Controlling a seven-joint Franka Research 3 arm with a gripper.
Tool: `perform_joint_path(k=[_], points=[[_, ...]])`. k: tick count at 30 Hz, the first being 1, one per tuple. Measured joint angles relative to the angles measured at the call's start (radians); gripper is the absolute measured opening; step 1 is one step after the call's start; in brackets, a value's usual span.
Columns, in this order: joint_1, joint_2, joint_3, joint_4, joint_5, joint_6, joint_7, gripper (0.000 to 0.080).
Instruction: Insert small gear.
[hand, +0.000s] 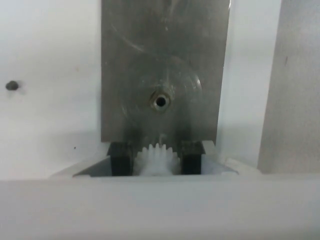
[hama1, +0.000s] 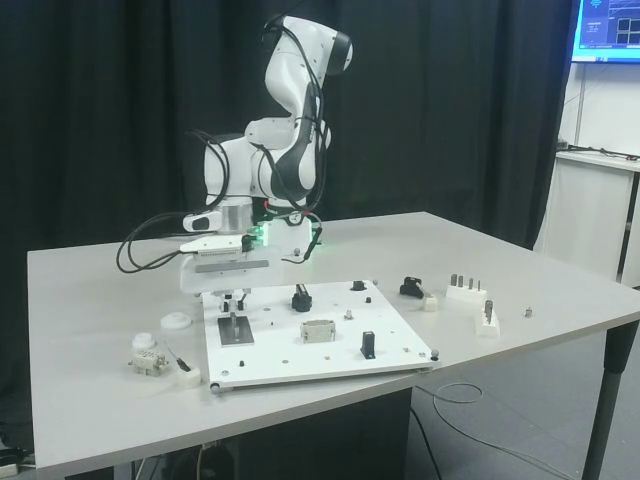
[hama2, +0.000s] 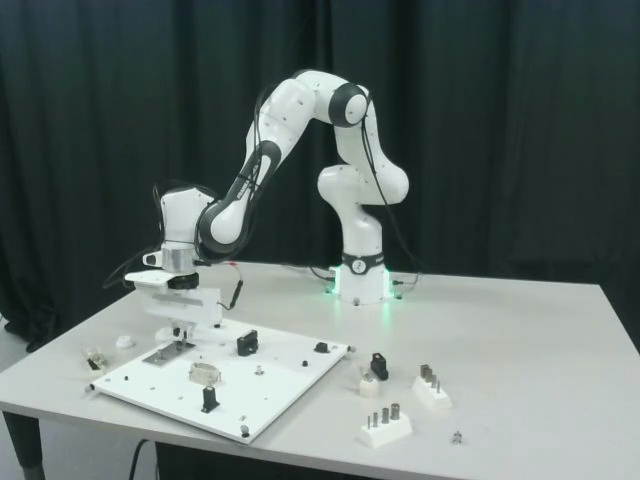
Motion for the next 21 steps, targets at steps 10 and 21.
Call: perform_joint_path(k=[10,21], points=[[0.000,0.000,0.000,0.000,0.004,0.001,-0.012,0.0199],[0.000,0.000,0.000,0.000,0.012,0.003,-0.023,0.0199]])
